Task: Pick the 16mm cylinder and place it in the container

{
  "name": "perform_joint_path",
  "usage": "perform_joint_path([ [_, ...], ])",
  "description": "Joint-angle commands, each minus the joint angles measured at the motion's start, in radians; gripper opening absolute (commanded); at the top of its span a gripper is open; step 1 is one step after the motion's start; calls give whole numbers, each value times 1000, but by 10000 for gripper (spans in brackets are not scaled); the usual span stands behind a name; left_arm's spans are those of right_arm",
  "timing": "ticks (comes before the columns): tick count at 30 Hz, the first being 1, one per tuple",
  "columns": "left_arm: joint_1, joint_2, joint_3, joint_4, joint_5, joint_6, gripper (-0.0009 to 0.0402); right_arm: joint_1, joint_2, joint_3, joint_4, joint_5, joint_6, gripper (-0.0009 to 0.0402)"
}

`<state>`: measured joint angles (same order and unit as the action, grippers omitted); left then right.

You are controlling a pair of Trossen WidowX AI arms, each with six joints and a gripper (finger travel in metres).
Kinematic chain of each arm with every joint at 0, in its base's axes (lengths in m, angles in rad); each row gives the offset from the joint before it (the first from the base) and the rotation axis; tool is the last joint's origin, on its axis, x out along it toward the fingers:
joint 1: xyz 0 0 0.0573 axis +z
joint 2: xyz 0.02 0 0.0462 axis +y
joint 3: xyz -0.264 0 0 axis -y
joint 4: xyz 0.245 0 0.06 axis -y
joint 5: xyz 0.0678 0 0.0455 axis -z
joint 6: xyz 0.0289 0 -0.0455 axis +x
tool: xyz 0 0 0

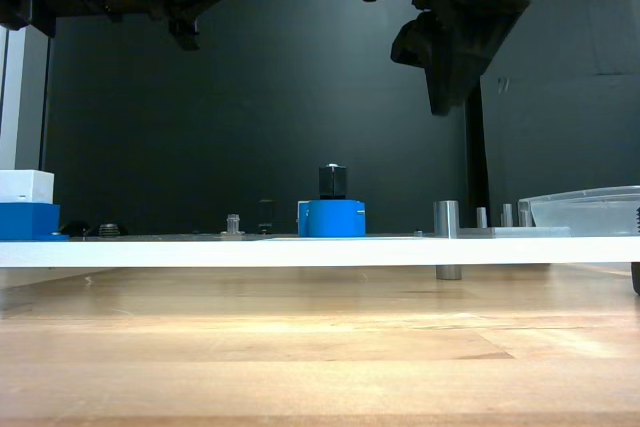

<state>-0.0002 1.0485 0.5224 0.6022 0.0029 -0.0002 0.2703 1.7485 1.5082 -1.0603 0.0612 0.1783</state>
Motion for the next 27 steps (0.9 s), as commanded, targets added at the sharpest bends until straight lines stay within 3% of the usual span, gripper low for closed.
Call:
perform_joint_path([
  [1,0,0,0,0,0,0,0,3,10,0,8,7,6,141],
  [5,0,0,0,0,0,0,0,8,23,0,17,35,11,160],
  [27,0,0,0,0,0,0,0,29,114,0,64,25,33,201],
])
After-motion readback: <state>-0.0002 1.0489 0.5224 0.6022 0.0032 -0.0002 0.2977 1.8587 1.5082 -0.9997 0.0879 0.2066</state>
